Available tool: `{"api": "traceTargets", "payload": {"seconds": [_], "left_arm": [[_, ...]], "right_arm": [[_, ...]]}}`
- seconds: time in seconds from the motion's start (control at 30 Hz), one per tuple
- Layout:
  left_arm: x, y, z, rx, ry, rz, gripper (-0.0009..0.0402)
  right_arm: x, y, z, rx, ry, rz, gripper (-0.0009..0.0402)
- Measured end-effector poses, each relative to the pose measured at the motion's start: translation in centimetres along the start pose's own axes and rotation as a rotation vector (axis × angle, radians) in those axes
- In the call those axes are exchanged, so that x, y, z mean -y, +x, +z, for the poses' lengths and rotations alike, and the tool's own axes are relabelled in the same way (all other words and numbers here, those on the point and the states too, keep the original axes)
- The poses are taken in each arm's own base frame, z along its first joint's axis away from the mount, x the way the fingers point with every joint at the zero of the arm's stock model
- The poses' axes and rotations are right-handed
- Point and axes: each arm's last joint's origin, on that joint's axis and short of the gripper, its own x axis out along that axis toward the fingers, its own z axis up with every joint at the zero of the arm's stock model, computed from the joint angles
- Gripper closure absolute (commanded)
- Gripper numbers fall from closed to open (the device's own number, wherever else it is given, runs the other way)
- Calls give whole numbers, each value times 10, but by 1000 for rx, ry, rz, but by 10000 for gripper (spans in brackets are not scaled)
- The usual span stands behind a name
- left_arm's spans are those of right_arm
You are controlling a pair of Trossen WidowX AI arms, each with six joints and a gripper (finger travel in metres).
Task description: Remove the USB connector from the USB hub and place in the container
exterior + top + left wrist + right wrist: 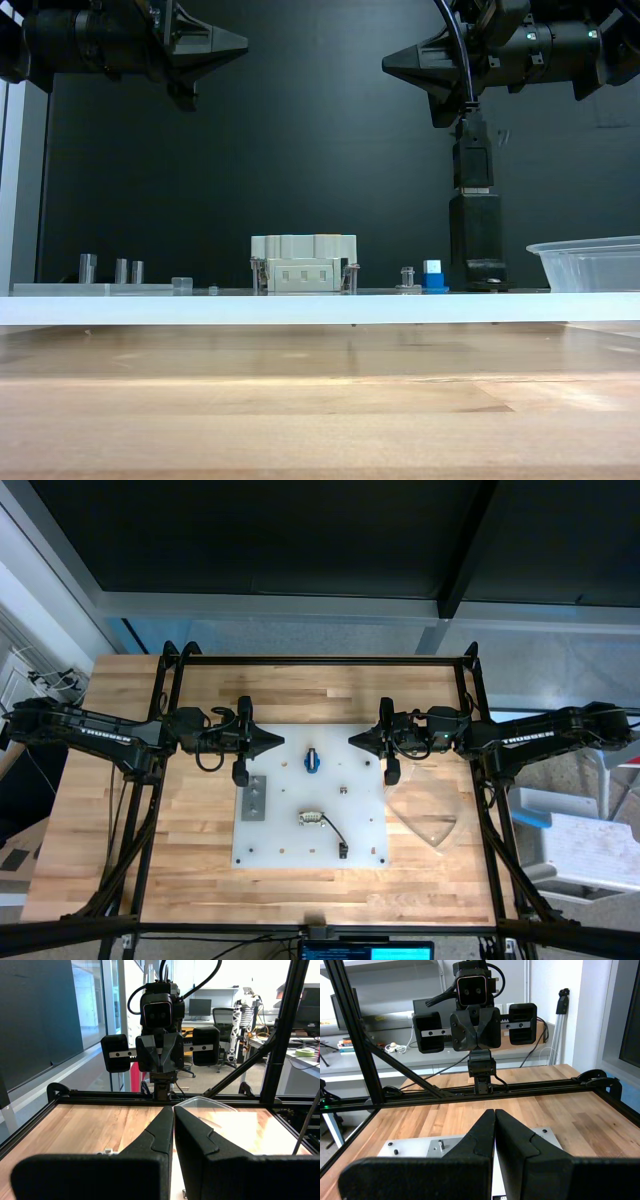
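The USB connector (337, 833) is a thin black cable curling from the pale USB hub (310, 819) toward the front of the white board (300, 850). At table height the USB hub (303, 263) shows as a light block. The clear container (425, 805) lies on the wood just right of the board, and its rim (590, 262) shows low at the right. My left gripper (283, 740) hovers shut and empty over the board's far left edge. My right gripper (352, 740) faces it, shut and empty. Both hang high above the board. The shut tips show in each wrist view (173, 1108) (494, 1111).
A blue clip-like piece (311, 760) stands on the board between the two grippers. A grey block with pegs (257, 800) sits at the board's left side. A black frame (320, 662) rings the wooden table.
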Motion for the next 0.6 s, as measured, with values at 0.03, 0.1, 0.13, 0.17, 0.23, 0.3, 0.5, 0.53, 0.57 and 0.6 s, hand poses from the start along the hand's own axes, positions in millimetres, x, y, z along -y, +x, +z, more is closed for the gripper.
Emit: {"api": "traceTargets", "payload": {"seconds": [0.03,0.1,0.13,0.17,0.23,0.3,0.5,0.53,0.57,0.6], "left_arm": [[0,0,0,0,0,0,392],[0,0,0,0,0,0,392],[0,0,0,0,0,0,392],[0,0,0,0,0,0,392],[0,0,0,0,0,0,392],[0,0,0,0,0,0,392],[0,0,0,0,0,0,392],[0,0,0,1,0,0,392],[0,0,0,0,0,-1,392],[0,0,0,0,0,0,392]], "right_arm": [[0,0,0,0,0,0,393],[0,0,0,0,0,0,393],[0,0,0,0,0,0,393],[0,0,0,0,0,0,393],[0,0,0,0,0,0,393],[0,0,0,0,0,0,393],[0,0,0,0,8,0,393],[0,0,0,1,21,1,393],[0,0,0,0,43,1,393],[0,0,0,0,63,1,393]]}}
